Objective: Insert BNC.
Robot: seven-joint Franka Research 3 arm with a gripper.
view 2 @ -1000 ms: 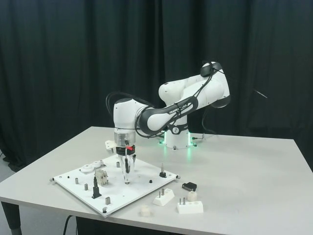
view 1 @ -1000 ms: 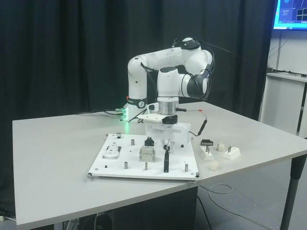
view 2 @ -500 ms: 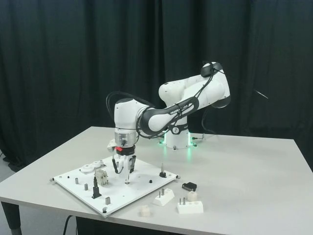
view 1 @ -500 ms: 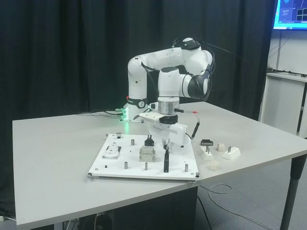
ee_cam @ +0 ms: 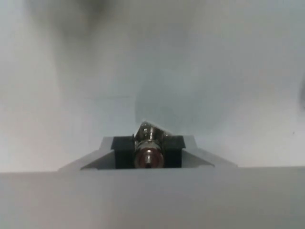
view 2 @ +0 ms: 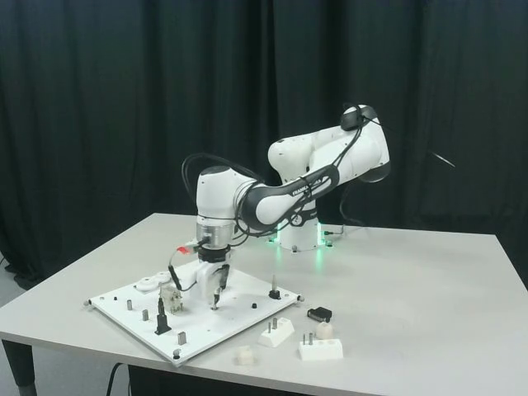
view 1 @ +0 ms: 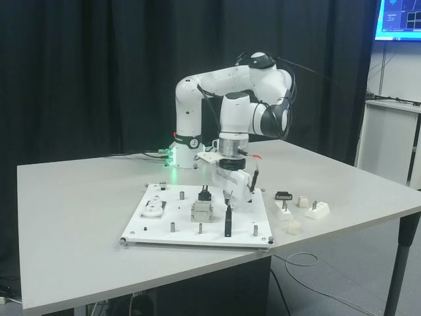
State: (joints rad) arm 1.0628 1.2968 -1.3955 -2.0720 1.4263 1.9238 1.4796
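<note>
My gripper [ee_cam: 148,153] is shut on the BNC plug [ee_cam: 148,148], a small metal barrel held between two black pads [ee_cam: 123,151]. In the room views the gripper [view 1: 229,195] [view 2: 214,299] points straight down over the middle of the white board [view 1: 164,227] [view 2: 124,318]. The plug's tip is very close to the board's surface; whether it touches cannot be told. The wrist view shows only plain white board beneath the plug.
On the board stand a grey connector block [view 1: 201,212], a black upright part [view 1: 227,222], a white round piece [view 1: 153,209] and several short pegs. Beside the board lie white blocks [view 1: 316,210] [view 2: 320,350] and a small black part [view 1: 284,195]. A green light [view 1: 172,158] glows at the arm's base.
The hand has turned about its vertical axis over the same spot on the board, and the cable on the wrist has swung round with it. The gripper stays shut on the plug.
</note>
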